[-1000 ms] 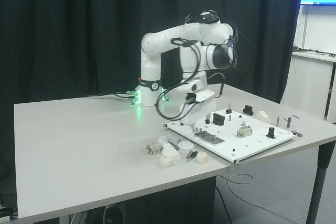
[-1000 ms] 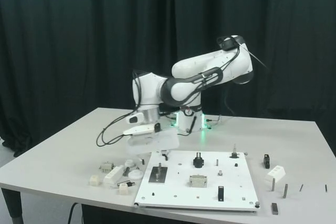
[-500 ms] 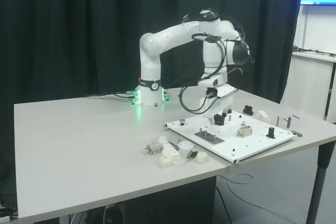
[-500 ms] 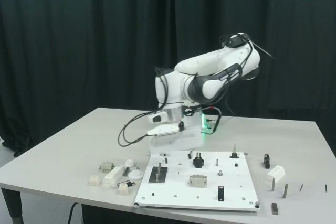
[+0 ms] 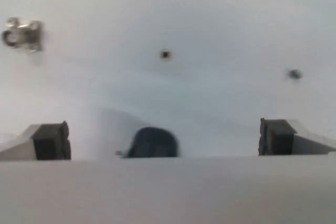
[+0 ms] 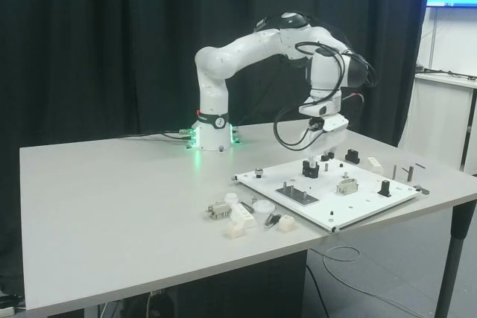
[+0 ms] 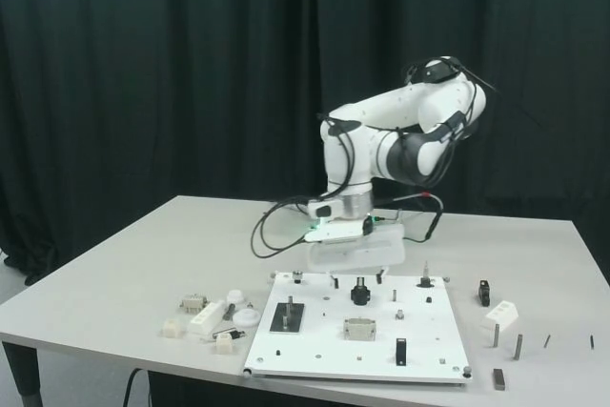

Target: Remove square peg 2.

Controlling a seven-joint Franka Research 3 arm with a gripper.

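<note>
One pincer [image 5: 164, 139] above white board [image 5: 210, 93]

The white arm [image 6: 246, 42] rises from its base at the far side of the table, arches over and bends down at the elbow, so the wrist hangs low and points downward. The gripper [image 5: 163, 139] hovers with its two black fingertips [image 5: 51, 141] spread wide apart, nothing between them. In the second room view the gripper [image 7: 357, 256] hangs level, fingers aimed down.
</note>
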